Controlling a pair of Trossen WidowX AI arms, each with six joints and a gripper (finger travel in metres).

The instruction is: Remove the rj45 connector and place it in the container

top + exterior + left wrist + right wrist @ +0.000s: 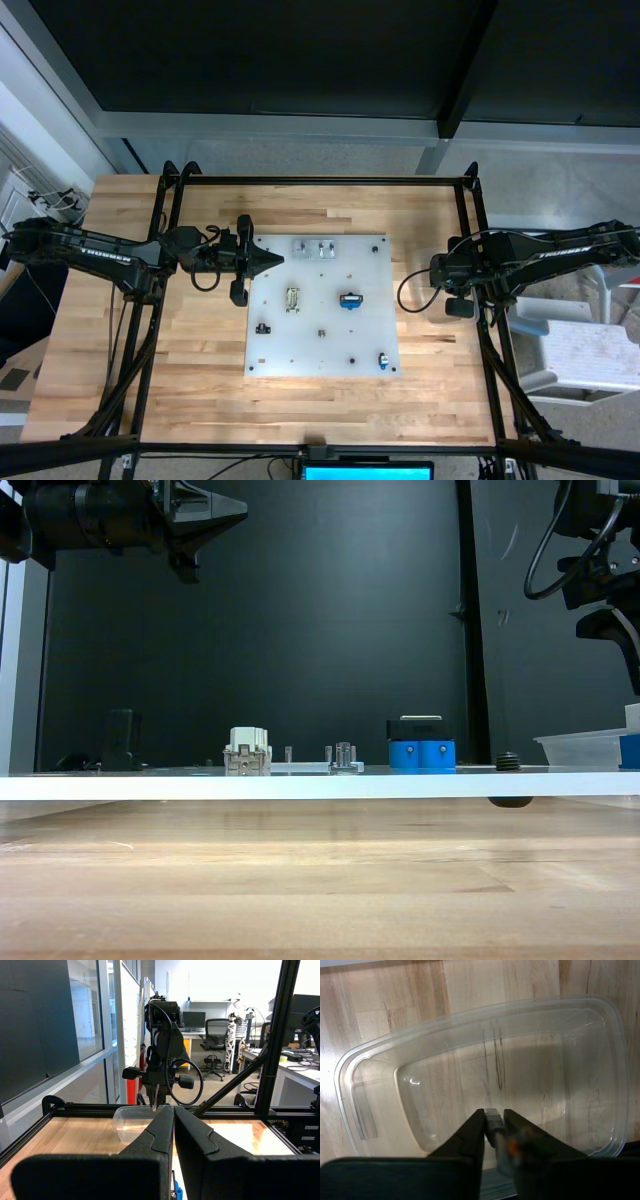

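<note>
**Right claw clamped on the connector, above the container**

At the left, the left arm [90, 250] reaches level across the tabletop [200, 380], well above its surface. We find the left claw [274, 259] raised over the left edge of the white board [310, 350], near the far corner and pointing right. Its two fingers lie together, tip against tip, and carry nothing.

The white board lies flat in the middle of the tabletop. On it, from left to right, we note:

- a small black fitting [263, 328] near the left edge
- a beige socket block [293, 300]
- a pair of clear fixtures [312, 248] at the far edge
- a blue block [350, 300] with a black top, near the centre
- a small blue part [383, 360] by the near right corner

Past the board's right edge, the right arm [560, 243] reaches inward and its claw points straight down. The right claw [493, 1111] is clamped on the rj45 connector [493, 1122], a small pale piece nipped between the fingertips and clear of the board.

The container [445, 1070] rests on the tabletop just beside the board's right edge, directly under the right claw. It is see-through, with rounded corners, and the wood grain shows through its floor. In the right wrist view the connector hangs over the middle of the opening. In the left wrist view the right claw's tips stand about level with the rim. We cannot tell whether the connector is above the rim or just below it.
</note>
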